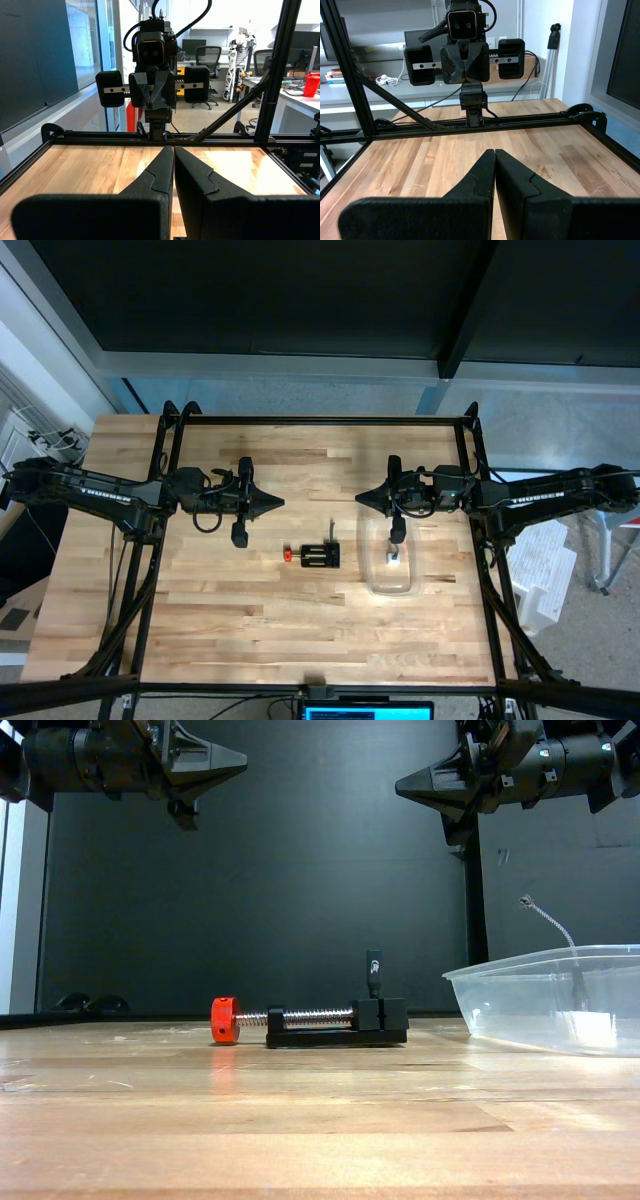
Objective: Pick the USB-C connector and install on taskboard
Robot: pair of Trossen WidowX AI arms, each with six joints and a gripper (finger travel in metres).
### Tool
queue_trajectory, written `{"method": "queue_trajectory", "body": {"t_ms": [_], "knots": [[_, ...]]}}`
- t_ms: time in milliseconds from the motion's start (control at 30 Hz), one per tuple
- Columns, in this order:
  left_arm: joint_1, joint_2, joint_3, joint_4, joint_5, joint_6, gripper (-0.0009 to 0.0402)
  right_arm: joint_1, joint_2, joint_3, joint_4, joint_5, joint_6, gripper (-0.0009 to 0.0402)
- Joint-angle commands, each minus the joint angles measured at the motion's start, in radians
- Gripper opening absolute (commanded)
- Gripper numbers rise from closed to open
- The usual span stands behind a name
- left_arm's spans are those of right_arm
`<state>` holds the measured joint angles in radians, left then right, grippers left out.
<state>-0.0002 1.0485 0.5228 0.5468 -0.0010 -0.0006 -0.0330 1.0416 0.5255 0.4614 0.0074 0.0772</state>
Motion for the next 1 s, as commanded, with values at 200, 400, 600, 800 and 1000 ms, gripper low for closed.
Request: {"method": "queue_trajectory", "body": {"t_ms": [200,400,600,800,1000], "knots": [[0.000,0.001,0.000,0.001,0.000,0.000,0.0000,0.001,0.001,0.000,0.047,-0.010,-0.034,0.0000],[0.000,0.001,0.000,0.000,0.000,0.000,0.0000,0.001,0.001,0.000,0.047,-0.010,-0.034,0.0000],[0.000,0.000,0.000,0.000,0.000,0.000,0.0000,0.001,0.001,0.000,0.044,-0.010,-0.033,0.0000],[0.000,0.000,0.000,0.001,0.000,0.000,0.0000,0.002,-0.002,0.000,0.013,-0.009,-0.008,0.0000],[0.000,0.001,0.000,0.000,0.000,0.000,0.0000,0.019,-0.002,0.038,-0.143,-0.009,-0.002,0.0000]]}}
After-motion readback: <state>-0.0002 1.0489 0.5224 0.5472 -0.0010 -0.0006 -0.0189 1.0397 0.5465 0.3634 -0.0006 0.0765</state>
